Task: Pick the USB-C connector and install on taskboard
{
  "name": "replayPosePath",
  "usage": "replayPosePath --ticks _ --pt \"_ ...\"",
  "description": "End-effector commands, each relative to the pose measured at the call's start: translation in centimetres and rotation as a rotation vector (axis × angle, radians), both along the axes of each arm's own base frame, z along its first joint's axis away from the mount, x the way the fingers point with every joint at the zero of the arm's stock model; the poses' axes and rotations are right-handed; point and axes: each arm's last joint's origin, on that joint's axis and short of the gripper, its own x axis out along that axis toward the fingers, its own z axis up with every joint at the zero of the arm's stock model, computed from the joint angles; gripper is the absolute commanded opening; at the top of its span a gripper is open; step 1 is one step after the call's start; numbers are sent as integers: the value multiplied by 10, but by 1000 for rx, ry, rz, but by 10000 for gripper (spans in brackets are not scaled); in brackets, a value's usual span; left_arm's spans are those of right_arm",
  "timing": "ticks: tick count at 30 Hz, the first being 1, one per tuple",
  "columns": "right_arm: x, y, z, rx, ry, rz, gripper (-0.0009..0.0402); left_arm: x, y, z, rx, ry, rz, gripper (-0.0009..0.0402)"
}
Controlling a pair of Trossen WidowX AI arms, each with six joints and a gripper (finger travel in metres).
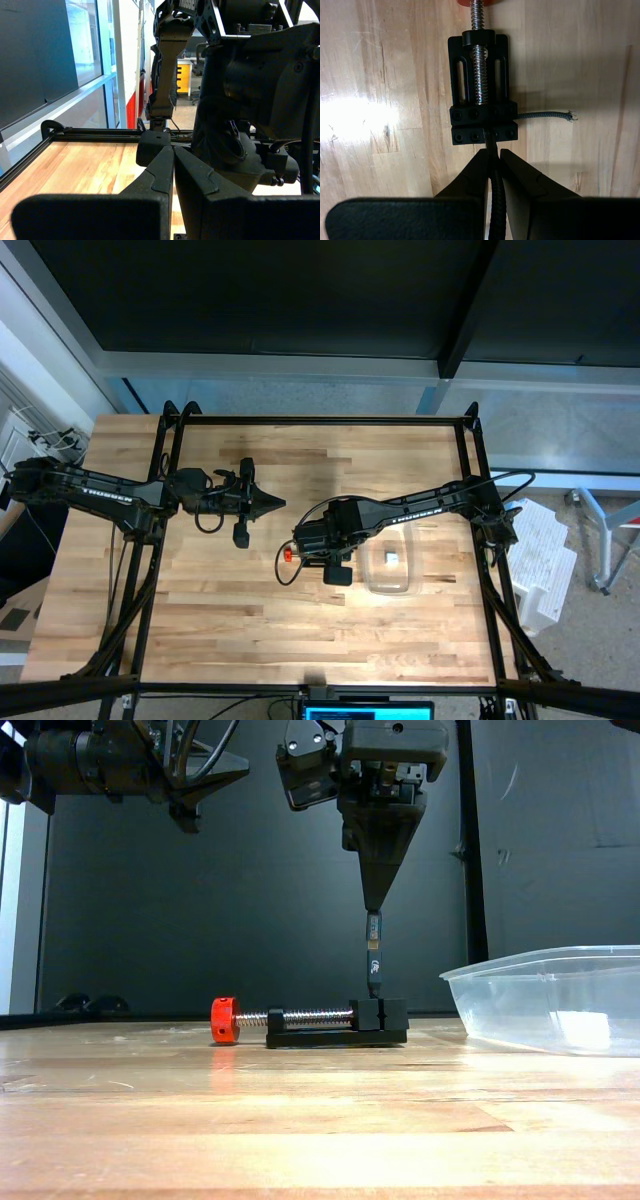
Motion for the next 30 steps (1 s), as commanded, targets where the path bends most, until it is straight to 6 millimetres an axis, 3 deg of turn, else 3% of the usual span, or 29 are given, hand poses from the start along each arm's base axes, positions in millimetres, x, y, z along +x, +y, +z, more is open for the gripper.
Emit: replayPosePath --ticks 1,30 --pt "0 0 0 -4 -1 4 0 0 0 0 0 0 0 0" --pt "0 0 -3 -12 2 12 0 0 0 0 0 0 0 0"
